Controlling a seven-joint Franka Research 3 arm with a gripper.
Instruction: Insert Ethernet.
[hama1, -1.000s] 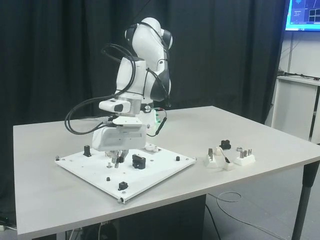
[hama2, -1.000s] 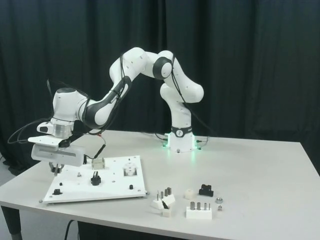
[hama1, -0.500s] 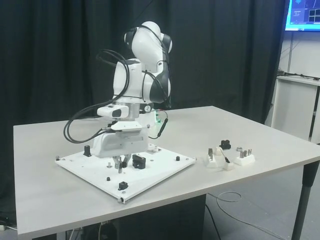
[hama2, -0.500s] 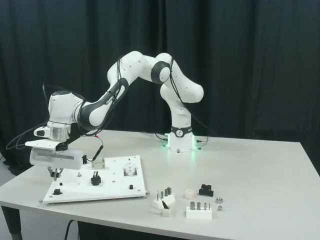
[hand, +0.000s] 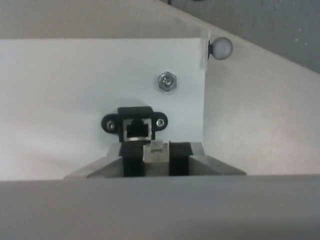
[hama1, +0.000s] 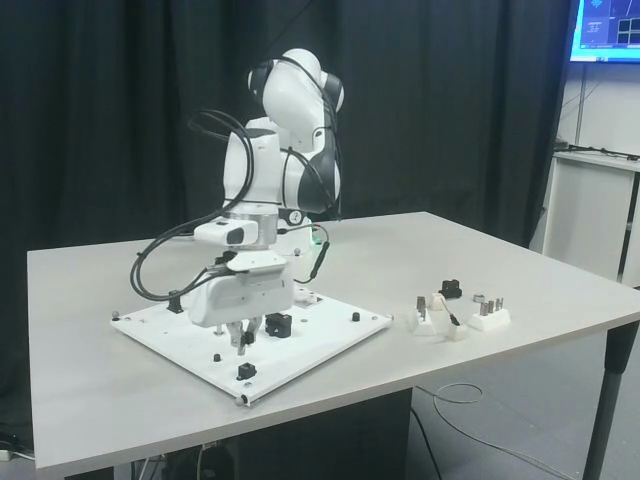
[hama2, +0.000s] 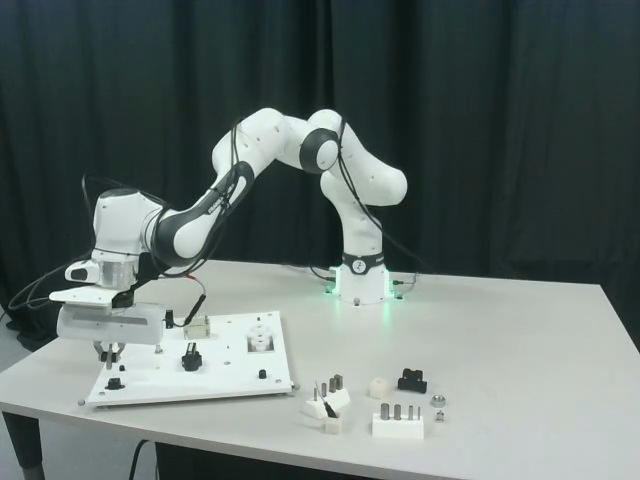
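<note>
White arm's two-fingered gripper (hand: 156, 159) clamped on a small grey Ethernet plug (hand: 158, 151), hanging just above the flat white assembly board (hama2: 225, 375).

Left to right in the second room view: gripper over the board's corner, plug just short of the black Ethernet socket (hand: 137, 126), beside a grey hex nut (hand: 168, 81); white part holders (hama2: 398, 424) well apart on the grey table (hama2: 520, 350).

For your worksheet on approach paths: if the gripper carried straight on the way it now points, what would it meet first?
Probably the black Ethernet socket on the white board: the plug in the gripper sits just short of its opening, slightly off-centre. Depth is uncertain.
</note>
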